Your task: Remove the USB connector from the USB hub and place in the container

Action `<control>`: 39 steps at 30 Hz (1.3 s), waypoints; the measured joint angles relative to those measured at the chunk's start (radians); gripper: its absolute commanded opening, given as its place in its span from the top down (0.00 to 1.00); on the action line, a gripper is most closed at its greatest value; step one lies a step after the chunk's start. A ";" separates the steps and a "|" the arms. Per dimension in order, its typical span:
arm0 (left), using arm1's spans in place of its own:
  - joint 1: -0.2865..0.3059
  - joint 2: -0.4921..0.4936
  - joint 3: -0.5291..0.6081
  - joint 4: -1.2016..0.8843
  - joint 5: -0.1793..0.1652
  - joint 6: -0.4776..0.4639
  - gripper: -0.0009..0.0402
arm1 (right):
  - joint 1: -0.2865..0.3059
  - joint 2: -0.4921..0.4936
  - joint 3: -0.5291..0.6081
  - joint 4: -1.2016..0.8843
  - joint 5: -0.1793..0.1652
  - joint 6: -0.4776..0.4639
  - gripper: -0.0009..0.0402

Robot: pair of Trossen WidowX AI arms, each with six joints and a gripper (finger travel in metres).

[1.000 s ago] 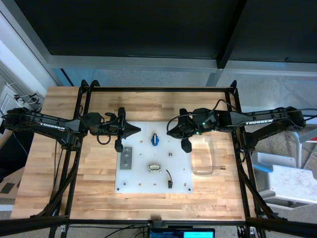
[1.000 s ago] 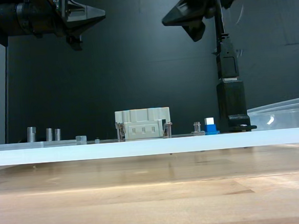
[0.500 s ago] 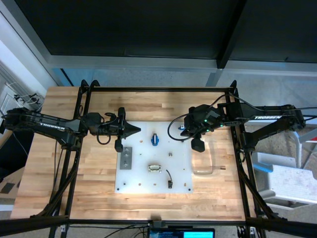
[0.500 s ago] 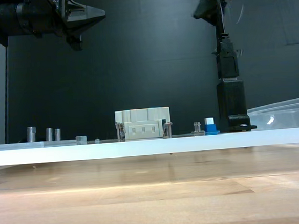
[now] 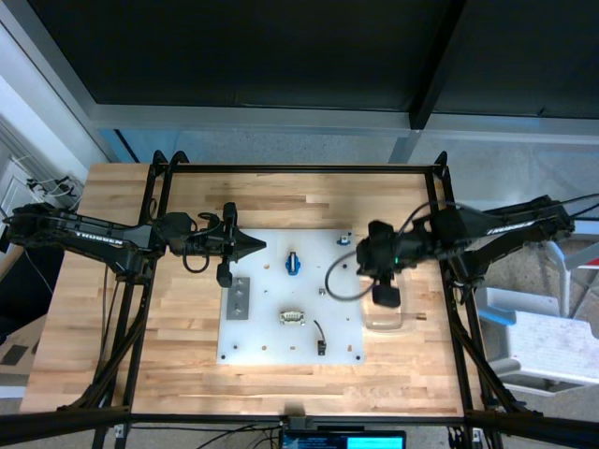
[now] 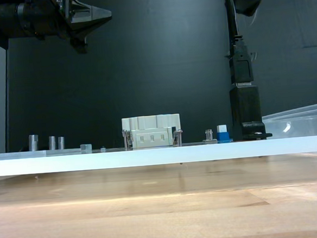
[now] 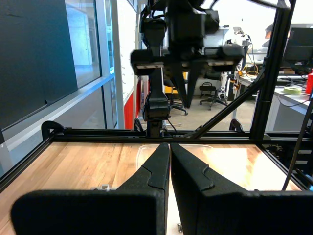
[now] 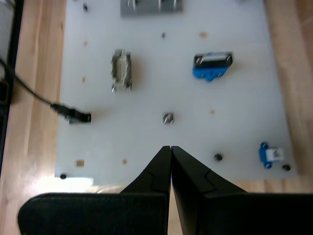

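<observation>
The left gripper [image 6: 101, 14] hung at ten o'clock, fingers together, pointing toward three. A dark part of the right gripper [image 6: 248, 1] showed at one o'clock. Beneath it the USB connector [image 6: 240, 64] stood upright in the USB hub [image 6: 245, 113] on the white board [image 6: 123, 157], the container [image 6: 303, 121] at the hub's three o'clock, a beige connector [image 6: 151, 131] at nine.

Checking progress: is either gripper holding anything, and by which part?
Nothing: left gripper, above the board's left edge, and right gripper, above the container, are shut, empty; connector sits in hub.
</observation>
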 measured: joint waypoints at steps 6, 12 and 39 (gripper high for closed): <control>0.000 0.000 0.000 0.000 0.000 0.000 0.98 | 0.092 0.027 0.000 0.003 0.022 0.101 0.98; 0.000 0.000 0.000 0.000 0.000 0.000 0.98 | 0.184 0.071 0.000 0.010 0.048 0.178 0.98; 0.000 0.000 0.000 0.000 0.000 0.000 0.98 | 0.341 0.310 0.125 0.069 0.153 0.324 0.55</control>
